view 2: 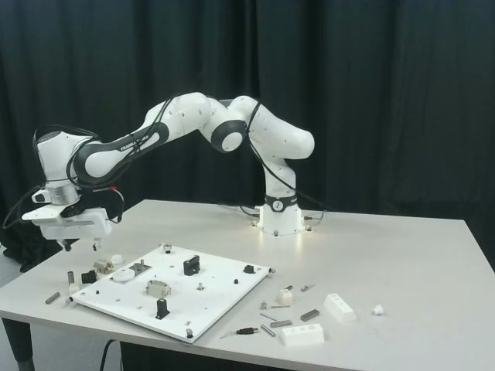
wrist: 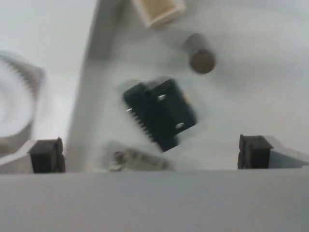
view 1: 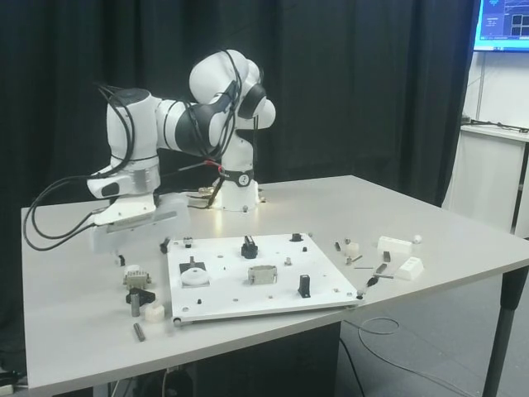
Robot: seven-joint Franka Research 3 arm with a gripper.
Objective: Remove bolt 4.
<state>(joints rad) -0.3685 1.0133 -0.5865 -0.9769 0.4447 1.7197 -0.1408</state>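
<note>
Your fingers (wrist: 149, 153) are spread wide and hold nothing. They hang over the surface (view 1: 74, 331) just beside the board (view 1: 240, 302), above a black connector (wrist: 159, 113) and a short cylinder (wrist: 200, 54). A bolt (view 1: 188, 241) stands at the board's far edge. You cannot tell whether it is bolt 4.

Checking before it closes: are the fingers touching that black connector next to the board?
Apart. Wrist view shows the black connector on the table between the spread fingers, clear table either side.
</note>
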